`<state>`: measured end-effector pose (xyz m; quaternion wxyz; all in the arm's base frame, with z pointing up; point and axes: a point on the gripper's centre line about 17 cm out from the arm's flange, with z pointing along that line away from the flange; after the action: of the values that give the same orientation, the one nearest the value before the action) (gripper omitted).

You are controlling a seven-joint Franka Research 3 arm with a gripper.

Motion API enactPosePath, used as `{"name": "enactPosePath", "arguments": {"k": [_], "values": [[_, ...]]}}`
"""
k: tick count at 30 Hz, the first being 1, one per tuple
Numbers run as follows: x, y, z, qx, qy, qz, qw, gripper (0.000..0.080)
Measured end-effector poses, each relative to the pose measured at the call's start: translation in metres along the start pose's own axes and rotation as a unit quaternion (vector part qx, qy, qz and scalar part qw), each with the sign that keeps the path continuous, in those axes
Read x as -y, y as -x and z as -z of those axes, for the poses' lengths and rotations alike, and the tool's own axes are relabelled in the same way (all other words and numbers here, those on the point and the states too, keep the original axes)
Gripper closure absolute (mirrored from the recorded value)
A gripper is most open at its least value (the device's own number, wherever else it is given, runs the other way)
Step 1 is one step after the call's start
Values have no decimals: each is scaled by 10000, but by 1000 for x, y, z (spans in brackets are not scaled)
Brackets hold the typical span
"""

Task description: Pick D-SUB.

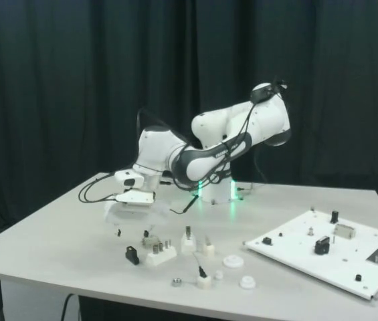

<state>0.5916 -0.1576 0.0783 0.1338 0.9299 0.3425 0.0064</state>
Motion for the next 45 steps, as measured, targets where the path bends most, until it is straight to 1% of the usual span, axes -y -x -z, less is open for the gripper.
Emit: {"name": "enactPosePath", "arguments": {"k": [8, 14, 20, 24, 29, 34, 38, 45], "values": [[-1, 9, -3, 207, -113, 231, 9995, 3], [-1, 10, -5, 206, -198, 201, 9994, 3], [-3, 9, -7, 170, -221, 91, 9996, 3], [-5, 6, -7, 85, -218, -158, 9996, 3], [-7, 1, -7, -34, -200, -275, 9994, 3], [-10, -2, -7, -123, -182, -536, 9983, 3], [-11, -3, -7, -135, -178, -513, 9984, 3], [-11, -5, -7, -150, -174, -106, 9997, 3]]}}
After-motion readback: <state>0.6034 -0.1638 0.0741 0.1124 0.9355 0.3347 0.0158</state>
